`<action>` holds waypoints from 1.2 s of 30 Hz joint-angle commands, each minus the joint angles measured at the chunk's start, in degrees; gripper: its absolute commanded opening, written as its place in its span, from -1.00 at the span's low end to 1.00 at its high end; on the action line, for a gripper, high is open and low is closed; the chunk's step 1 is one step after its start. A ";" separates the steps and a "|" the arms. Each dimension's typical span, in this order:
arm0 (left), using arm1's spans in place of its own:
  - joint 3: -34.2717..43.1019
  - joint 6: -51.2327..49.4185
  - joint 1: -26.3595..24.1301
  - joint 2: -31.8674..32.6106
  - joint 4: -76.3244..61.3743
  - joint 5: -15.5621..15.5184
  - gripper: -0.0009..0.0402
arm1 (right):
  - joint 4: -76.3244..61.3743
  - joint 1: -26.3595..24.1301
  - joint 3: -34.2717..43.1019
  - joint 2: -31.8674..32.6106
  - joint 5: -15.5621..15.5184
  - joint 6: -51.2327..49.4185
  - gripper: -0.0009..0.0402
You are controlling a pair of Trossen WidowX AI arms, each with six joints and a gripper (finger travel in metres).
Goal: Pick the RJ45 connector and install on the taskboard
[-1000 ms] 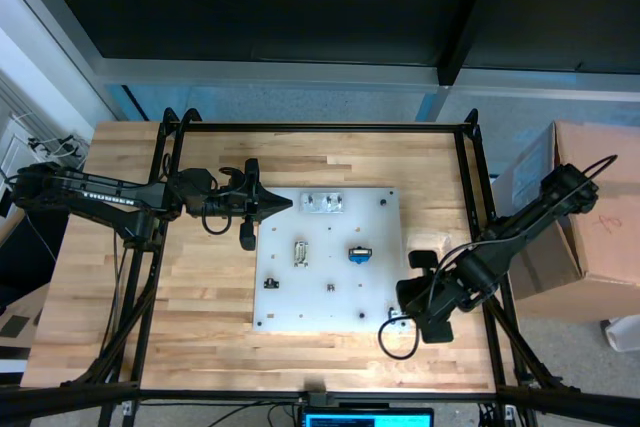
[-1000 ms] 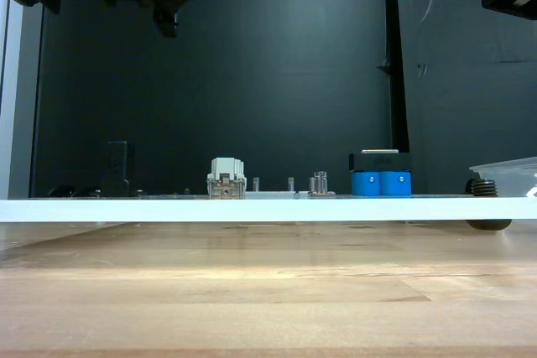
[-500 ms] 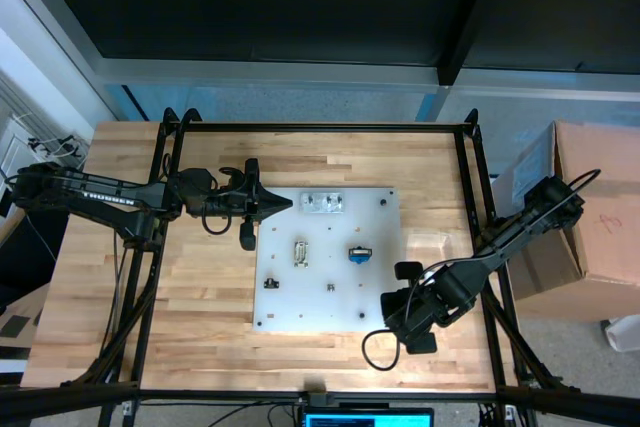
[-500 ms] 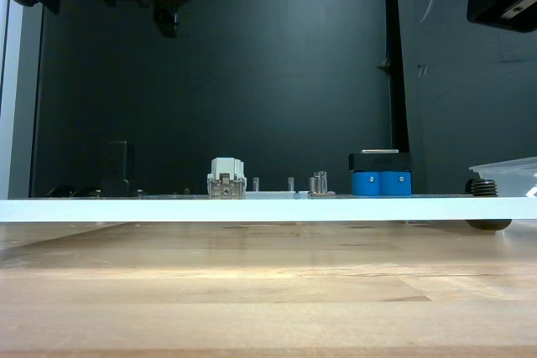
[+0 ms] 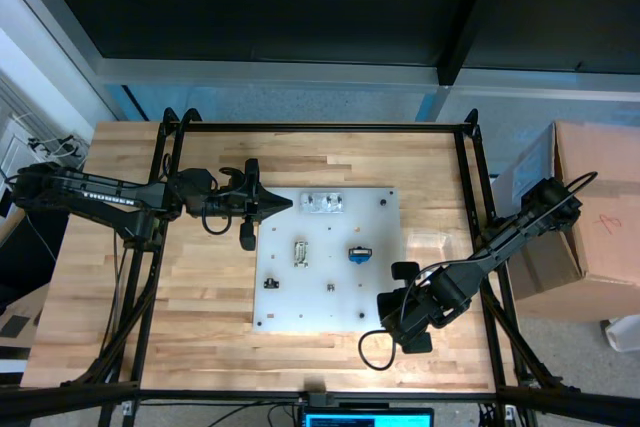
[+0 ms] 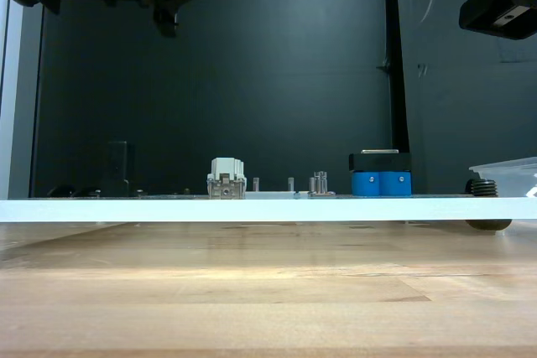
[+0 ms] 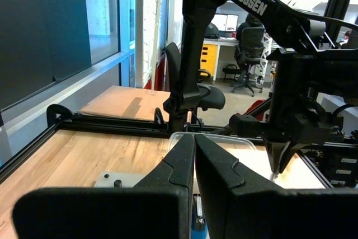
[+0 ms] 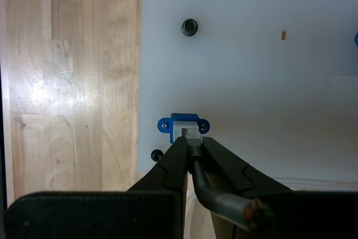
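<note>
1. Pinched between the fingers of the right gripper (image 8: 193,141): the RJ45 connector (image 8: 193,134), nose pointing away from the wrist, with its black cable (image 8: 202,186) trailing back out of the grip.
2. Seen along that gripper, lined up over the blue-flanged socket (image 8: 184,125) near the near right corner of the taskboard (image 5: 300,309). Going by the low view, carried well above the board, so clear of its seat and not yet in.
3. Judged to be the approach step: pick done, alignment roughly set, insertion not begun.
4. Next, probably a straight descent onto the socket, keeping the nose square to the opening and the latch side matched to it. Cannot tell from these views which way the latch faces.
5. Worth minding the loop of cable hanging past the board's near edge over the table (image 5: 200,332), lest its pull tip the plug askew on the way down.
6. Across the board, the left gripper (image 5: 284,204) held high above the far left edge, fingers pressed together on nothing, well apart from the socket.
7. Between the two grippers, a pale connector block (image 5: 300,253) and a blue part (image 5: 359,254) mounted on the board, both away from the line of descent.
</note>
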 commanded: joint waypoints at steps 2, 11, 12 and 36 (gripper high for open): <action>0.00 0.02 0.00 0.00 0.00 0.00 -0.95 | 0.15 0.02 -0.20 -0.04 -0.04 -0.55 -0.96; 0.00 0.02 0.02 0.00 0.00 0.00 -0.95 | 1.60 0.02 -1.07 -0.04 -0.24 -0.63 -0.96; 0.00 0.02 0.00 0.00 0.00 0.00 -0.95 | 1.99 0.02 -1.33 -0.04 -0.26 -0.63 -0.96; 0.00 0.00 0.02 0.00 0.02 0.00 -0.95 | 2.19 0.09 -2.12 -0.04 -1.05 -0.79 -0.96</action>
